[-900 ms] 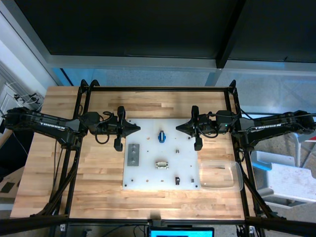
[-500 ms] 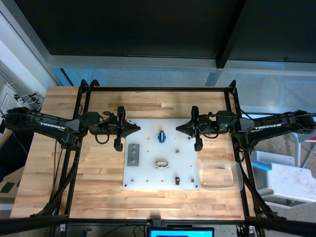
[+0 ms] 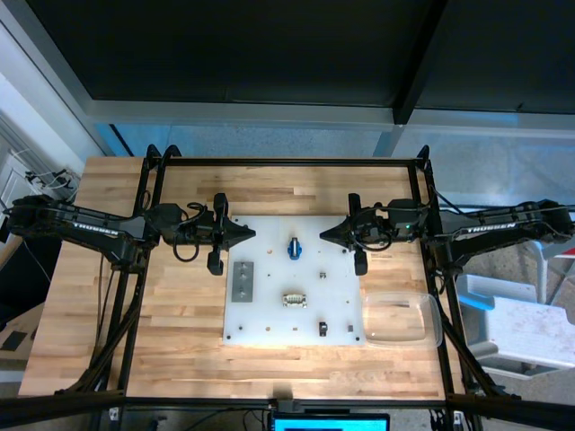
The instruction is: Pick the 16mm bar from the taskboard and place it in the container
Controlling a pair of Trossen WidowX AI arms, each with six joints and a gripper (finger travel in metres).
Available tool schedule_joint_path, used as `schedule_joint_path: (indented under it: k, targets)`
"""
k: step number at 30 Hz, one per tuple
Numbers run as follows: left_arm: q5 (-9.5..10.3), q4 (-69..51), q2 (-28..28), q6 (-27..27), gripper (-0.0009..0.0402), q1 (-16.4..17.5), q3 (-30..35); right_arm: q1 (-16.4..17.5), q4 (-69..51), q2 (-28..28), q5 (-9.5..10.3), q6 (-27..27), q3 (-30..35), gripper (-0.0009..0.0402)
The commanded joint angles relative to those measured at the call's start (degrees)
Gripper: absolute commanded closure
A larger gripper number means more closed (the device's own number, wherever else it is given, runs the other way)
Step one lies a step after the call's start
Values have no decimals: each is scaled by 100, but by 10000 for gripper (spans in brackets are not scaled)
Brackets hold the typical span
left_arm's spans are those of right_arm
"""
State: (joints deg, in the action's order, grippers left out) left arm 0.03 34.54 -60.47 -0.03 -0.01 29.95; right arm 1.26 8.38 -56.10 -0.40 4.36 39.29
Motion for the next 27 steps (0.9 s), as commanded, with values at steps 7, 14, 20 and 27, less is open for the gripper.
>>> schedule_joint_path:
  k: [7,14,20,27]
  targets:
    - [0,0,-2,2,393,2,0,28,-1204,-313,-4,120,485,393]
    - [0,0,-2,2,393,2,0,79,-2175,-767,258,114,1032,393]
    - [0,0,-2,2,393,2,0,212,-2806,-837,-157,94,1397,393]
    - [0,0,-2,2,393,2,0,439,-3467,-1132,-313,146,1759,393]
